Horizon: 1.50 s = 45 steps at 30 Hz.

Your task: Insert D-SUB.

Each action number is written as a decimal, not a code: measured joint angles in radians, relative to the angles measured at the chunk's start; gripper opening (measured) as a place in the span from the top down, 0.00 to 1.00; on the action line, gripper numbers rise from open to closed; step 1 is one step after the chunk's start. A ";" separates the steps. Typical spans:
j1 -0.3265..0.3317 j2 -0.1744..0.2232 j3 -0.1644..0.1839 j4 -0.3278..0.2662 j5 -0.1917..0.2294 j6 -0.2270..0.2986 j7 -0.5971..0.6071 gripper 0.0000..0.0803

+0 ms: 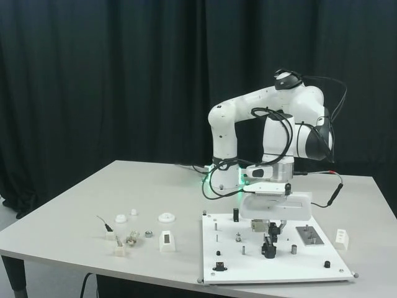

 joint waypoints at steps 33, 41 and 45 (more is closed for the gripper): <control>0.014 0.000 0.006 -0.030 0.032 0.033 -0.072 0.81; 0.010 0.000 0.007 -0.031 0.032 0.039 -0.073 0.81; 0.007 0.000 0.008 -0.032 0.032 0.042 -0.075 0.81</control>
